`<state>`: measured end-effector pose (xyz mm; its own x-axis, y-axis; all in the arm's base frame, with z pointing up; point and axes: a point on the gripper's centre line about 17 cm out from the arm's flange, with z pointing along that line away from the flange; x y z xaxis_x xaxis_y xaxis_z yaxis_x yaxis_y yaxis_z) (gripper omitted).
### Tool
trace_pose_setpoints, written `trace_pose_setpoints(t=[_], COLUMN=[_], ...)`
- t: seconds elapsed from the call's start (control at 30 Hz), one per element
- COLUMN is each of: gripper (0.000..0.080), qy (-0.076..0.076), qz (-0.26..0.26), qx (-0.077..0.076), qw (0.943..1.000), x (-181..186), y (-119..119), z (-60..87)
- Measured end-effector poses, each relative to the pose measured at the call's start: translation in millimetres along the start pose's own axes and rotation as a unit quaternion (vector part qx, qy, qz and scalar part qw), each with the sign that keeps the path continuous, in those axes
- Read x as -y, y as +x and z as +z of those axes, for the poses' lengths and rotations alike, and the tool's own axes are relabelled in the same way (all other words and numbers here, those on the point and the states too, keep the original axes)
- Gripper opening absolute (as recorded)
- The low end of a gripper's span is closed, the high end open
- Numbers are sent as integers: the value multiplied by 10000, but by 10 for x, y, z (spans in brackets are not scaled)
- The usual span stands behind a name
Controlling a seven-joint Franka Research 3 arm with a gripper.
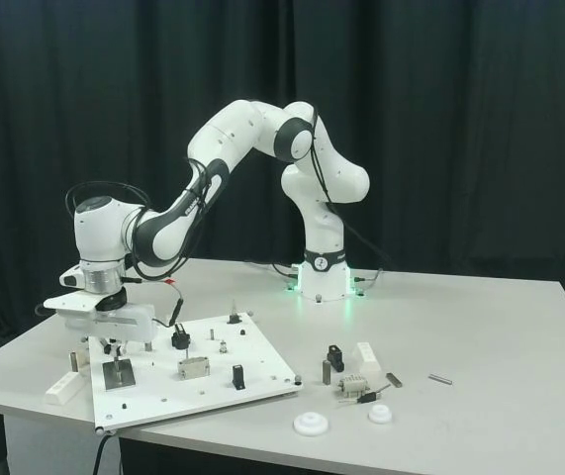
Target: Remove small gear.
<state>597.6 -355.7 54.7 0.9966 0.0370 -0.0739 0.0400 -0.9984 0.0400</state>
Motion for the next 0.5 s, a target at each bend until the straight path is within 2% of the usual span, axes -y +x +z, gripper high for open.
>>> trace_pose_setpoints(t=[0.13,0.5], gripper=[198,198], qy=[-66,-44], qz=[-48,-100], qx=[44,108], qw=[10000,9999], x=[-37,-24], y=[-18,-31], z=[-70,-258])
